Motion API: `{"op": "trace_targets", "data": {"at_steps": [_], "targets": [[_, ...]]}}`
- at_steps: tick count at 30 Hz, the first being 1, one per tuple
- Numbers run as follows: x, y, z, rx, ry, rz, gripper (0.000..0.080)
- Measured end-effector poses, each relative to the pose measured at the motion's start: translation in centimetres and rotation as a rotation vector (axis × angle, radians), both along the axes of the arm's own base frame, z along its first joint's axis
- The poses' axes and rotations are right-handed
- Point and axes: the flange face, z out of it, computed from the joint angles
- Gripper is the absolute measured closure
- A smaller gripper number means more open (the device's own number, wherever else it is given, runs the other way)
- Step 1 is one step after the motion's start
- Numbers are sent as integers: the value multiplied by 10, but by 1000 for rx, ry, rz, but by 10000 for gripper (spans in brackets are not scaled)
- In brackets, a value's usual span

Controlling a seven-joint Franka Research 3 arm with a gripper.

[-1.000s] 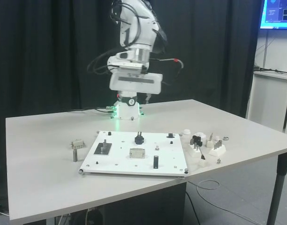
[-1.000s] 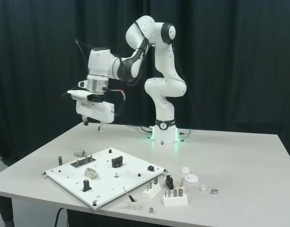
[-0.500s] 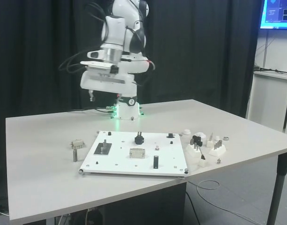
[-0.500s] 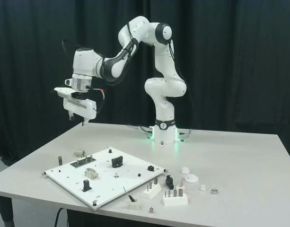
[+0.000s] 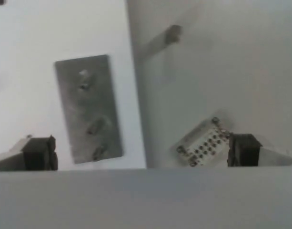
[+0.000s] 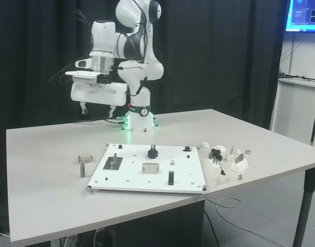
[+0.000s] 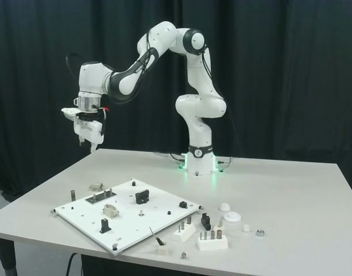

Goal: Pick waterproof.

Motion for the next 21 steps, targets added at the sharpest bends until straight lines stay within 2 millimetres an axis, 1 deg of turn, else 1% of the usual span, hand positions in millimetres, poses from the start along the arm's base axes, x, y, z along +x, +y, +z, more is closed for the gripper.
{"op": "trace_targets", "data": {"at_steps": [7,13,18,21], "targets": [[-18,-24,-14,-3,15,-60,3],[-34,-44,-26,17,6,-153,3],[-45,-54,-33,35,1,-226,3],[-49,-57,-37,51,-5,-273,3]]}}
